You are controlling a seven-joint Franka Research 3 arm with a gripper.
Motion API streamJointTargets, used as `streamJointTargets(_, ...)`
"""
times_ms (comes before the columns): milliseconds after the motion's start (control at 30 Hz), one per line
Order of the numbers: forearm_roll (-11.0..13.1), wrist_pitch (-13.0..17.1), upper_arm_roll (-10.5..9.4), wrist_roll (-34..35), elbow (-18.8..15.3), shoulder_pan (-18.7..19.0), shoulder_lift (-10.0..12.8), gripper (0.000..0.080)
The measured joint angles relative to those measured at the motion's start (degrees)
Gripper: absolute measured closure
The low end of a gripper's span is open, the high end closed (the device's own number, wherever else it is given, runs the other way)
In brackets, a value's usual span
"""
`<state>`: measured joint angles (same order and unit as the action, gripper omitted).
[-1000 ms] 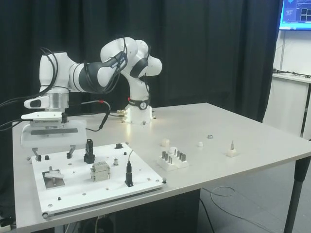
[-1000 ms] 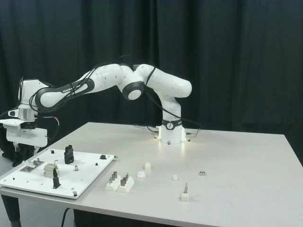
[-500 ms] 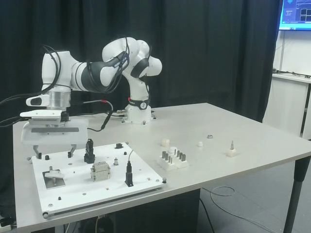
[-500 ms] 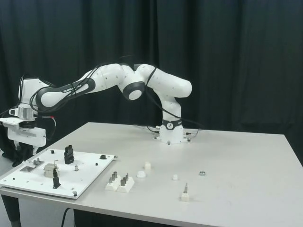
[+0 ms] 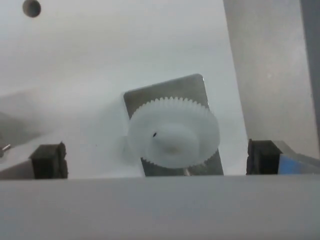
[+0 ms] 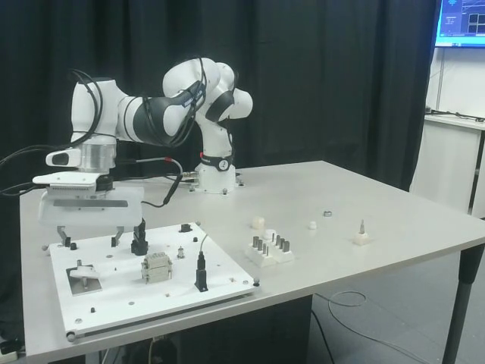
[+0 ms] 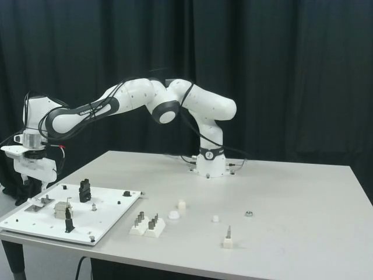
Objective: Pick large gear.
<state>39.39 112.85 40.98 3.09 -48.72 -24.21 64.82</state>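
Note:
The large gear (image 5: 172, 132) is white and toothed. It lies flat on a grey metal plate (image 5: 192, 87) at the left end of the white assembly board (image 6: 151, 292). In the wrist view my gripper (image 5: 156, 159) is open, one black fingertip (image 5: 48, 161) on each side of the gear and well apart from it. In the first room view the gripper (image 6: 91, 239) hangs over the board's far left corner, just behind the gear (image 6: 82, 268) and above it. In the second room view the gripper (image 7: 34, 185) is at the board's left end.
The board carries black connectors (image 6: 139, 236), a second black part (image 6: 201, 274) and a grey block (image 6: 154, 268). Right of the board stand white pin holders (image 6: 269, 249), small white pieces (image 6: 258, 222), a nut (image 6: 328, 213) and a peg (image 6: 361, 235).
The hand has shifted slightly to the right along the board's far edge in the first room view and lifted a little. The fingers have stayed open.

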Motion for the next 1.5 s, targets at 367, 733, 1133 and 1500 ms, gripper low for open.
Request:
streamJointTargets(367,-0.7,-0.3,0.0,0.2,-0.1,-0.3,0.3,0.0003)
streamJointTargets(733,0.4,0.6,-0.83,0.2,-0.2,-1.3,0.7,0.0003)
streamJointTargets(1133,3.7,1.2,-0.9,-0.9,-0.8,-1.8,0.7,0.0003)
streamJointTargets(1500,3.9,4.2,-1.14,-0.9,-1.9,-1.3,0.7,0.0003)
